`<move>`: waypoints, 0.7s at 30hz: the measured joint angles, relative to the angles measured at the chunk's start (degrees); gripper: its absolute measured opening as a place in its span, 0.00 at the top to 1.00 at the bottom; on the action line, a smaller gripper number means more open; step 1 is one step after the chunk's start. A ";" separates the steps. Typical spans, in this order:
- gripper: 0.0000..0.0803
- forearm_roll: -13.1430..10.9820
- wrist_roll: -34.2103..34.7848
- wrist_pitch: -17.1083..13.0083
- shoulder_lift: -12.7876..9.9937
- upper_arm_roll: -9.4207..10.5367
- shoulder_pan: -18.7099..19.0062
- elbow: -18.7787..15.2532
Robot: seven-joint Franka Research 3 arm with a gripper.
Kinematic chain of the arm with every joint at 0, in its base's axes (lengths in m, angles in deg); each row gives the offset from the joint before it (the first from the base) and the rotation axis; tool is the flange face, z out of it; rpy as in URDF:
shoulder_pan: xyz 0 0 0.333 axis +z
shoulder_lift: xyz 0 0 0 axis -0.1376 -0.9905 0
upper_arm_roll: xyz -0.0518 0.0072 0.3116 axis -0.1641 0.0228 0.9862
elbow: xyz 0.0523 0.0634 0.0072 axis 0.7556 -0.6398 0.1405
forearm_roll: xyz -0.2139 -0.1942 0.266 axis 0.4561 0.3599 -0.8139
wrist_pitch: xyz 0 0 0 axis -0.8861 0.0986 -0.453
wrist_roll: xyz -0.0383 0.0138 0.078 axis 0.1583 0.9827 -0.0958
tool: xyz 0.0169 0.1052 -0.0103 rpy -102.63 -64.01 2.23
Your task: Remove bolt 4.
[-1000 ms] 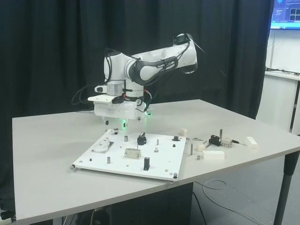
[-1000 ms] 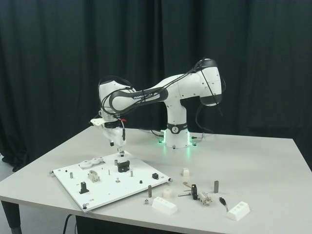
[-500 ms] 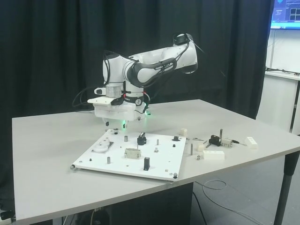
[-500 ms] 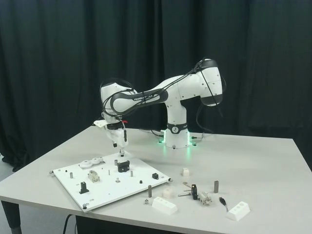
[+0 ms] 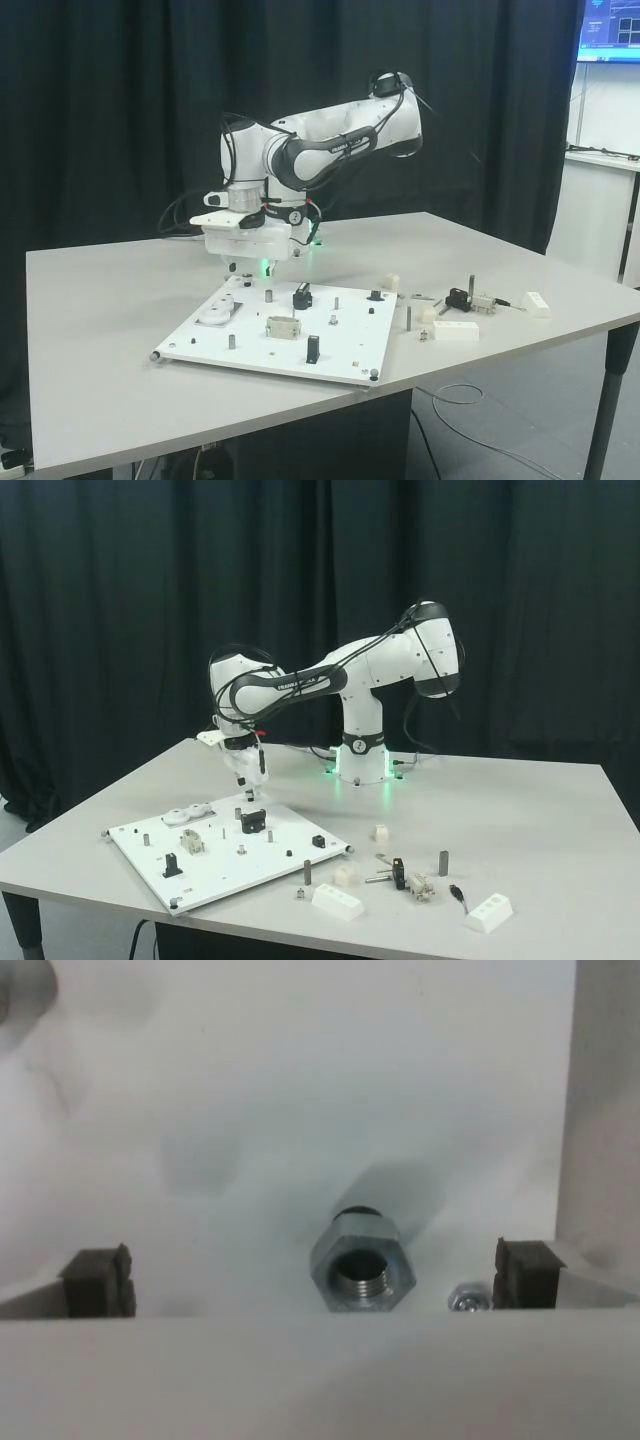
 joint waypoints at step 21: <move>0.00 -0.27 0.00 -0.13 -0.04 0.98 -0.04 -1.15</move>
